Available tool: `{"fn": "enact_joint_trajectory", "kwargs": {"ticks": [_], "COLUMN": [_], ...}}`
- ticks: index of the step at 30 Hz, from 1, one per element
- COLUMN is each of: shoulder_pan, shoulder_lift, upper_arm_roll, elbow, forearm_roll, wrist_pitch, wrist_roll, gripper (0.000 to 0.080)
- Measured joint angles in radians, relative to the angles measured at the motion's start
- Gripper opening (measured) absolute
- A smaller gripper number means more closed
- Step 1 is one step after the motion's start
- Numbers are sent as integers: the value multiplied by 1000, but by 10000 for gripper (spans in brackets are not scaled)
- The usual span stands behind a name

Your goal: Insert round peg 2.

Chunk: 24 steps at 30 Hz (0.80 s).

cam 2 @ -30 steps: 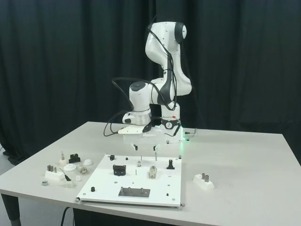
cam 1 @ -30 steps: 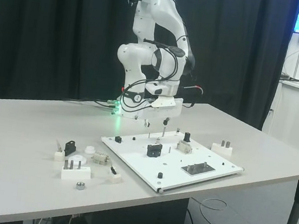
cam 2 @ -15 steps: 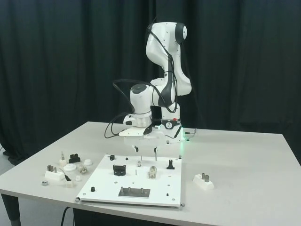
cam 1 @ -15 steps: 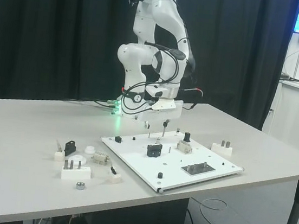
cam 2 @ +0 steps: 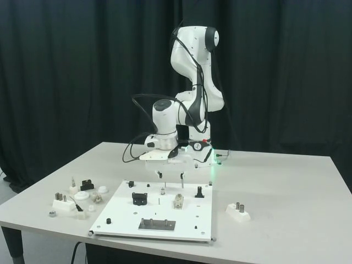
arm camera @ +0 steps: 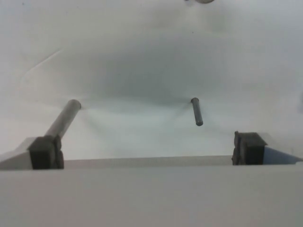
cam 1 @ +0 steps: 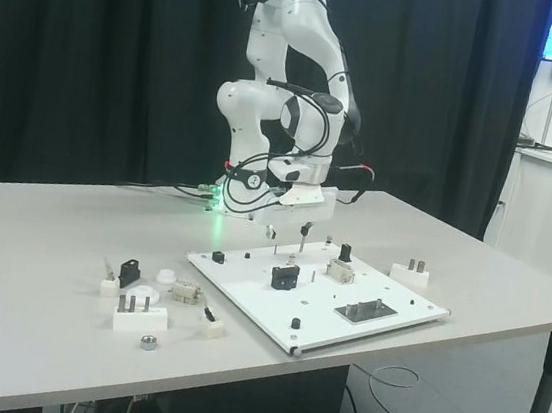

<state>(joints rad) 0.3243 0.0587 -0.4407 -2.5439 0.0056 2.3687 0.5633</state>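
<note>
End effector (cam 1: 286, 230) is hanging just above the far edge of the white board (cam 1: 246, 284) on the grey bench (cam 1: 51, 229), fingers spread wide and nothing clamped between them. From the wrist view, the two black pads (arm camera: 45, 152) sit far apart with only bare white board in the gap. Round peg (arm camera: 63, 119), the thick grey one, pokes out right beside one pad, on the board. Honestly can't tell if it's touching the pad or just next to it. A much thinner pin (arm camera: 196, 111) stands on its own on the board between the fingers, closer to the other pad. Off the board there's a white block with two studs (cam 1: 410, 271) on one side, and a nut (cam 1: 149, 342) on the other.
</note>
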Motion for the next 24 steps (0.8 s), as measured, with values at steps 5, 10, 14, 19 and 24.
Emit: {"fn": "enact_joint_trajectory", "kwargs": {"ticks": [5, 10, 14, 19, 24], "shoulder_pan": [0, 1, 1, 1, 1], "shoulder_lift": [0, 0, -1, 0, 5], "upper_arm_roll": [0, 0, 0, 0, 0], "elbow": [0, 0, 0, -4, -12], "forearm_roll": [0, 0, 0, 0, 0], "wrist_pitch": [-1, -4, -13, -23, -26], "wrist_roll": [0, 0, -5, -13, -18], "gripper": [800, 800, 800, 800, 800]}}
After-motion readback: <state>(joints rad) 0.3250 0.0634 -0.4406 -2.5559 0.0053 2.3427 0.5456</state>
